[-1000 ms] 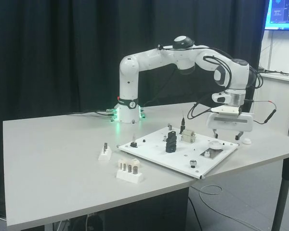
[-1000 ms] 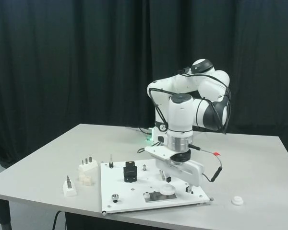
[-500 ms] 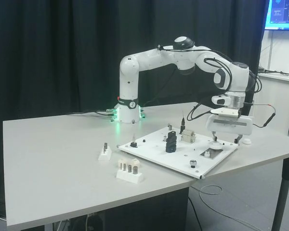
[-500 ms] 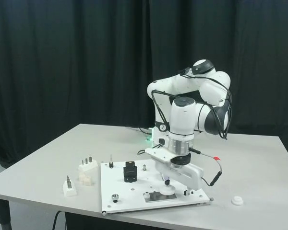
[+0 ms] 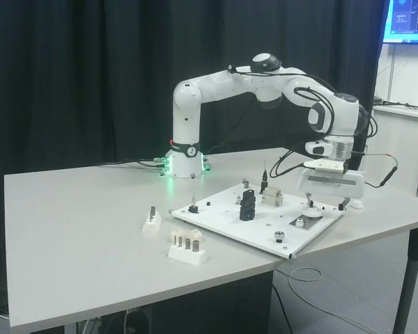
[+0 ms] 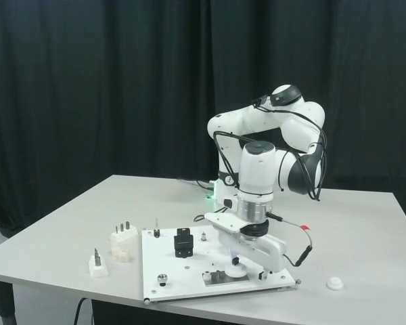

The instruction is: Insert large gear.

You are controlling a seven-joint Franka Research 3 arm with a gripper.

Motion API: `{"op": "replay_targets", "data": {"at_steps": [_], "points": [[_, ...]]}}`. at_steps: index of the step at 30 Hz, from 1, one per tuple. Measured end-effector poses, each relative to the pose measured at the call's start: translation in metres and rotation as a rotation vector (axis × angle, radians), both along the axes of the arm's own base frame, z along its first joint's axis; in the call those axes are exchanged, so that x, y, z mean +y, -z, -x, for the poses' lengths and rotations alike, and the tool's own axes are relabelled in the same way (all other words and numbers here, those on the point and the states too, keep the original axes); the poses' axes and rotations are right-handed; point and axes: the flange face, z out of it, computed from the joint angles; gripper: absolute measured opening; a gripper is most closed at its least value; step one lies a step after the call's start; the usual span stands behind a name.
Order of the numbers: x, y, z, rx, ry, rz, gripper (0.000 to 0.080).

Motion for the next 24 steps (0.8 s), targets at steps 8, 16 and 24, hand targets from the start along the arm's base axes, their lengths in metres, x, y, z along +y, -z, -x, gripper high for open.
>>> {"op": "replay_targets", "data": {"at_steps": [8,16,24], "points": [[-0.001,0.006,0.001,-0.005,0.002,0.002,0.0800],[-0.002,0.010,0.001,-0.010,0.001,0.004,0.0800],[-0.002,0.012,0.001,-0.017,-0.005,0.005,0.0800]]}}
